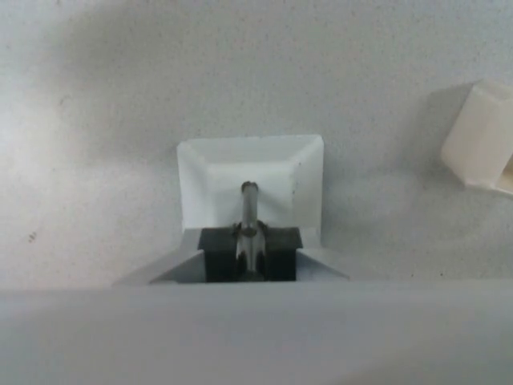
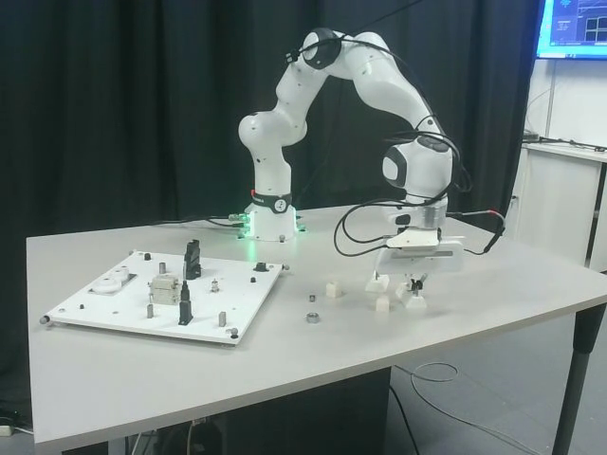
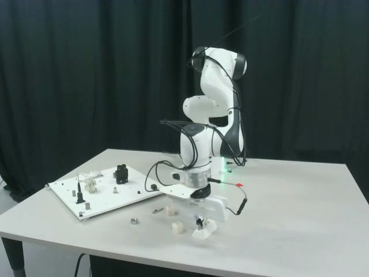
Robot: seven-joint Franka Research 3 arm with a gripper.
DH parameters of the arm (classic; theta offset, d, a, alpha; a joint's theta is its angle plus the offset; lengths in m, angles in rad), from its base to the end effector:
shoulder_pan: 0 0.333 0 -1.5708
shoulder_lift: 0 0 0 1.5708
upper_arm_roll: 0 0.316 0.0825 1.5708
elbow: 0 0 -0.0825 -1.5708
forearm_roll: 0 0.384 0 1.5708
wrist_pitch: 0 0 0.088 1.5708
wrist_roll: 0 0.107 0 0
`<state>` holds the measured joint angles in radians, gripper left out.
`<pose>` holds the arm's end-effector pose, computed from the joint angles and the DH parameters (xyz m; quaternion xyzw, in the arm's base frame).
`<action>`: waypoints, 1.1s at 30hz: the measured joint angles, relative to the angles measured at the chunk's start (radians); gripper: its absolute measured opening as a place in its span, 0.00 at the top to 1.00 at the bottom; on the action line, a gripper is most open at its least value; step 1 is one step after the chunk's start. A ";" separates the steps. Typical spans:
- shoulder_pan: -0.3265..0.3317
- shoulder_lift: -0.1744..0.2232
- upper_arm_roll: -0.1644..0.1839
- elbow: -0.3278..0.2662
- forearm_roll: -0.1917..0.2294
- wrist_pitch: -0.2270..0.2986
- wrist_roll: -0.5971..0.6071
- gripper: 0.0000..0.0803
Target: Pick round peg 2.
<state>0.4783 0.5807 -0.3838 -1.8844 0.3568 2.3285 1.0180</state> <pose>0.6209 0.0756 0.2095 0.8433 -0.5359 -0.0420 0.0034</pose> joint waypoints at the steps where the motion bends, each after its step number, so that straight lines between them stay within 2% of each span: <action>1: 0.000 0.000 0.000 0.000 0.000 0.000 0.000 0.91; 12: 0.001 -0.009 0.000 0.000 -0.002 -0.005 0.000 0.91; 33: 0.002 -0.089 0.000 -0.002 -0.040 -0.092 0.004 0.91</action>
<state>0.4807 0.4913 -0.3834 -1.8868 0.3169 2.2362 1.0216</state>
